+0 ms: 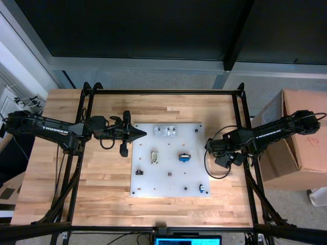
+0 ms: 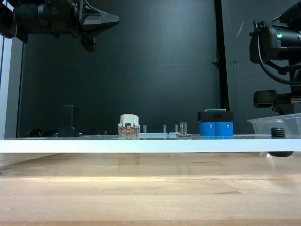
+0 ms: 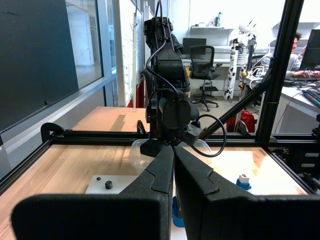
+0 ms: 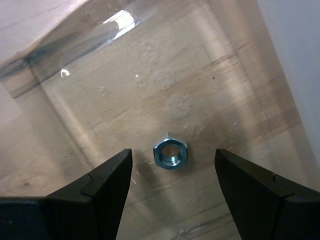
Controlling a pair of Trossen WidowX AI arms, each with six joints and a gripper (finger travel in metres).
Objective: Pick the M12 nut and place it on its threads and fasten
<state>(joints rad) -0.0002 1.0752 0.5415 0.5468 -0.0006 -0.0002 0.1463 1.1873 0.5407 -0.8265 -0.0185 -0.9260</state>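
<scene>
The small silver nut (image 4: 170,154) lies flat and free on the floor of the clear tray (image 4: 60,70), clear of its stud. My right gripper (image 4: 173,167) hangs open right above it, one black finger (image 4: 107,175) on each side, touching nothing. In the high view the right gripper (image 1: 225,159) is just off the white board's (image 1: 153,190) right edge. The black ribbed stud (image 2: 278,133) stands bare in front of the tray (image 2: 268,123). My left gripper (image 1: 142,133) is shut and empty, held high over the board's far left edge (image 2: 114,20).
On the board stand a blue connector (image 2: 215,125), a beige connector (image 2: 129,127) and a silver post (image 2: 183,128). A cardboard box (image 1: 299,138) sits past the table's right edge. Black frame rails (image 1: 163,92) border the table.
</scene>
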